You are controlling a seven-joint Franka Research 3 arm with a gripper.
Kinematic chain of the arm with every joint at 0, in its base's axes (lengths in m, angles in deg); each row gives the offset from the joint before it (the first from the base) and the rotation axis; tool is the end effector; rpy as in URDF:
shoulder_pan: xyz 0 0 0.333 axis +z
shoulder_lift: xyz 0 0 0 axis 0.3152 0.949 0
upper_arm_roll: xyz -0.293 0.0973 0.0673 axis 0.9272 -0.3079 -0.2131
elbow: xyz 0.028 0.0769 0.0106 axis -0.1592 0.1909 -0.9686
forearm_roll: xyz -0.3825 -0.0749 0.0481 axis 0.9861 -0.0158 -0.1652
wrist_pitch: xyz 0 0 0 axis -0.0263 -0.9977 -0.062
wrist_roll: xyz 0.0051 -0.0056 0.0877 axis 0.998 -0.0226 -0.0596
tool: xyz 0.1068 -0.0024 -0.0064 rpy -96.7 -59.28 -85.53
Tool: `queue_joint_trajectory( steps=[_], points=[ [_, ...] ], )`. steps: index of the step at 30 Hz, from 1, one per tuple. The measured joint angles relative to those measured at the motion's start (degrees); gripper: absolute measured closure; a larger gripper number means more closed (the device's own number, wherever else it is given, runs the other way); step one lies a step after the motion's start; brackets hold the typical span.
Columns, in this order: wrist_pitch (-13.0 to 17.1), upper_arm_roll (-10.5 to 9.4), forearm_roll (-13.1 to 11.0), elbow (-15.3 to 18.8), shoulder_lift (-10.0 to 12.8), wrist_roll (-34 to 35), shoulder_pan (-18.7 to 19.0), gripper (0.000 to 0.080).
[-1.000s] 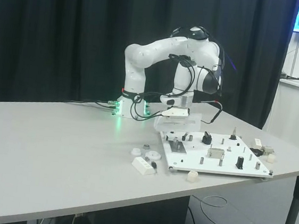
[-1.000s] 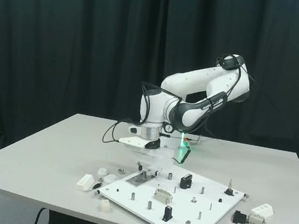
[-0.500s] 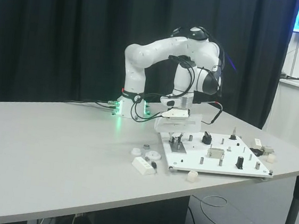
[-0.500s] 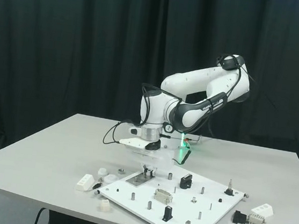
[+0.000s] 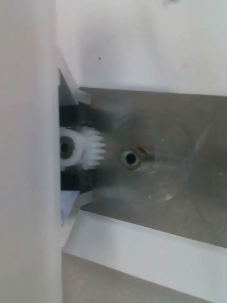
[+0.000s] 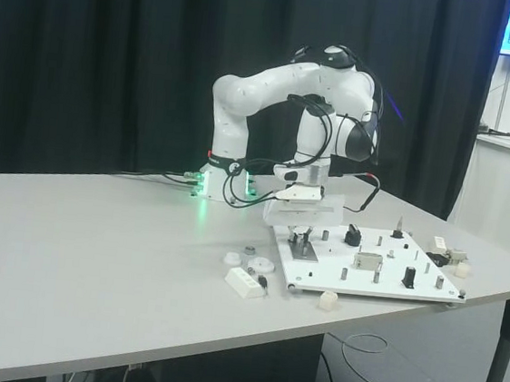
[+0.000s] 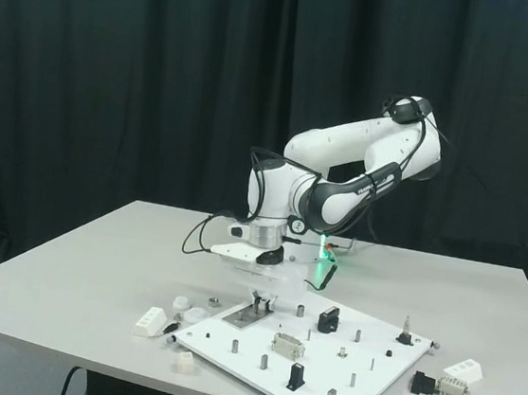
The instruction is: Remove small gear.
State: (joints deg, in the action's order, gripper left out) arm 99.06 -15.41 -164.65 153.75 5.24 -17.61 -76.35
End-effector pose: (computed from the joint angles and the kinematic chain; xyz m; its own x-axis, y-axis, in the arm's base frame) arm 0.4638 0.0103 0.1972 0.5313 -0.8460 -0.0449 -0.8458 -0.5327 0.0287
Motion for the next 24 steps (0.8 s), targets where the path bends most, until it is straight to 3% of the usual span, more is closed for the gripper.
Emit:
queue_joint_trajectory(
  steps=[24],
  points=[
    [0.01,0.23,0.4,0.0,0.0,2.34,0.19,0.0604]
  ],
)
